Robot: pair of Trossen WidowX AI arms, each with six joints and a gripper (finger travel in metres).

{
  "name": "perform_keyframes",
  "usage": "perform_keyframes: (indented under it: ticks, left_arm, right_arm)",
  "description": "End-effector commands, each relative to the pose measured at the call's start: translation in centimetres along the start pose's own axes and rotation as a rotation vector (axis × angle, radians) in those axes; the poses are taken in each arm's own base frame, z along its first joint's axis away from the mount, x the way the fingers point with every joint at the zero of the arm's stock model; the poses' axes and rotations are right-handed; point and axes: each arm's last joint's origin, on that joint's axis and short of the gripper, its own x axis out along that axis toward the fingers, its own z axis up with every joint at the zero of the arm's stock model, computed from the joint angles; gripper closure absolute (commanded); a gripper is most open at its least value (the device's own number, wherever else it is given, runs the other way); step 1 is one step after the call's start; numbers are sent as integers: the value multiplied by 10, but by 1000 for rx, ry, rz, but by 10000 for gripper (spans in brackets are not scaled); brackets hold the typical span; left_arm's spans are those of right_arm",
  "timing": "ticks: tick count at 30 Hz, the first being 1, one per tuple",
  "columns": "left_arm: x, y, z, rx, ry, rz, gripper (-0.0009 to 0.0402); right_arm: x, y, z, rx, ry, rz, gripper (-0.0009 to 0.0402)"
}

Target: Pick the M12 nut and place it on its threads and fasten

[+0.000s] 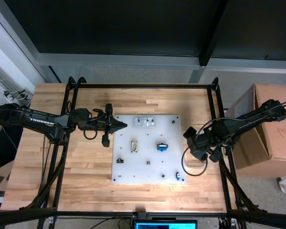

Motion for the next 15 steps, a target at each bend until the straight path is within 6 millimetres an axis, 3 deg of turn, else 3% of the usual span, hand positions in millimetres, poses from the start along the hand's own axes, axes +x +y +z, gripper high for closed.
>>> perform_keyframes:
  ticks: [1, 7, 15]
  left_arm:
    - [0, 0, 0, 0, 0, 0, 393]
    - [0, 0, 0, 0, 0, 0, 393]
    - [0, 0, 0, 0, 0, 0, 393]
  right_arm:
    - [1, 8, 1, -146, 33, 11, 393]
    - [3, 12, 2, -165, 26, 32, 370]
    - [6, 14, 4, -305, 26, 36, 271]
